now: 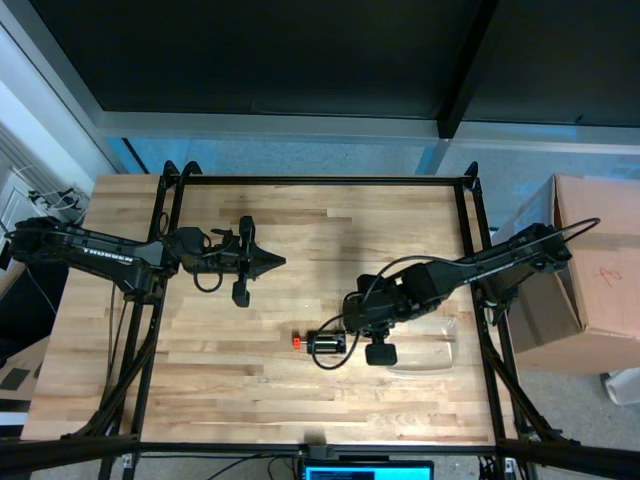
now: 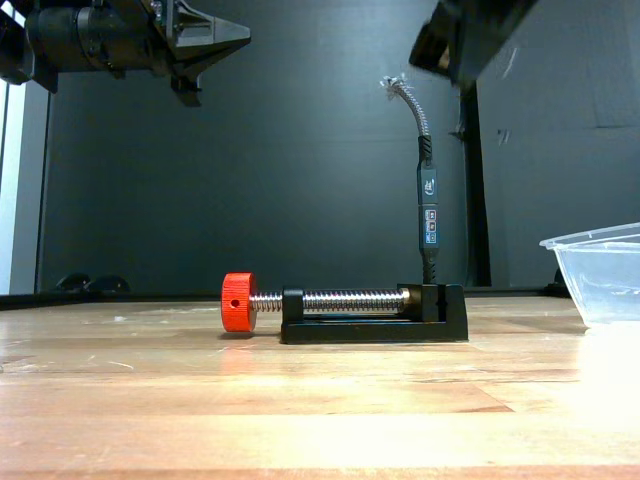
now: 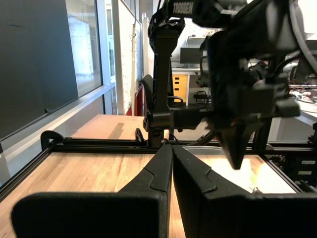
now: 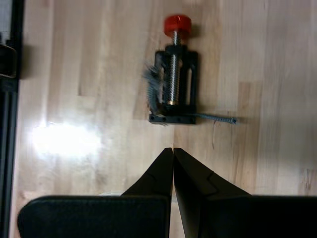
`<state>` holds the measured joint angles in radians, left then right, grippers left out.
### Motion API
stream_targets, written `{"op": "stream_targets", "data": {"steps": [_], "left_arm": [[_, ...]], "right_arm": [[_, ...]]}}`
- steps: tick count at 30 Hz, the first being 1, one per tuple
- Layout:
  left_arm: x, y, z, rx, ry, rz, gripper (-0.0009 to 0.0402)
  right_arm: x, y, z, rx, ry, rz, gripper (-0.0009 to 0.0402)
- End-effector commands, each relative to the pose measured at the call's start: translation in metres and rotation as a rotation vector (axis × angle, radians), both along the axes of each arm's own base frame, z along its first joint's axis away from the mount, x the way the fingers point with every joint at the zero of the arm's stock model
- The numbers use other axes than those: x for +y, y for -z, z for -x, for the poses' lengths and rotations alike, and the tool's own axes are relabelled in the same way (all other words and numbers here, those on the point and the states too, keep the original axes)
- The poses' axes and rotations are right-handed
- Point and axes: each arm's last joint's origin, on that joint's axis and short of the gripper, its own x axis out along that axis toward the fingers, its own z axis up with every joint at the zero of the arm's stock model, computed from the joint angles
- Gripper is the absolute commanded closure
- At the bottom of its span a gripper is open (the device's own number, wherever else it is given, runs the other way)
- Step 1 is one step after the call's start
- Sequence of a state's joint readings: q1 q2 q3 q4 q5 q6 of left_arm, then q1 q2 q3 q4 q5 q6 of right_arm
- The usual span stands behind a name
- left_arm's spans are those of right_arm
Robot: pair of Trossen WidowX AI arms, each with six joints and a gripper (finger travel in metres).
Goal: Remove the USB-C connector from the USB-C receptacle and place in the container
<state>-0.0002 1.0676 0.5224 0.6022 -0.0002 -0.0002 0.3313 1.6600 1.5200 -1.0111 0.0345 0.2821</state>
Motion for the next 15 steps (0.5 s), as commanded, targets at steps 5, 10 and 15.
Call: {"op": "stream_targets", "data": {"steps": [5,10,15], "left_arm": [[0.000,0.000,0.000,0.000,0.000,0.000,0.0393],[0.000,0.000,0.000,0.000,0.000,0.000,0.0393],[0.000,0.000,0.000,-0.001,0.000,0.000,0.0393]], "right_arm": [[0.005,0.000,0.002,0.020,0.010,-0.005,0.0393],[0.006,0.000,0.003,0.023,0.034,-0.016,0.0389],[0.011,0.004,-0.009,0.031,0.100,0.017,0.0314]]}}
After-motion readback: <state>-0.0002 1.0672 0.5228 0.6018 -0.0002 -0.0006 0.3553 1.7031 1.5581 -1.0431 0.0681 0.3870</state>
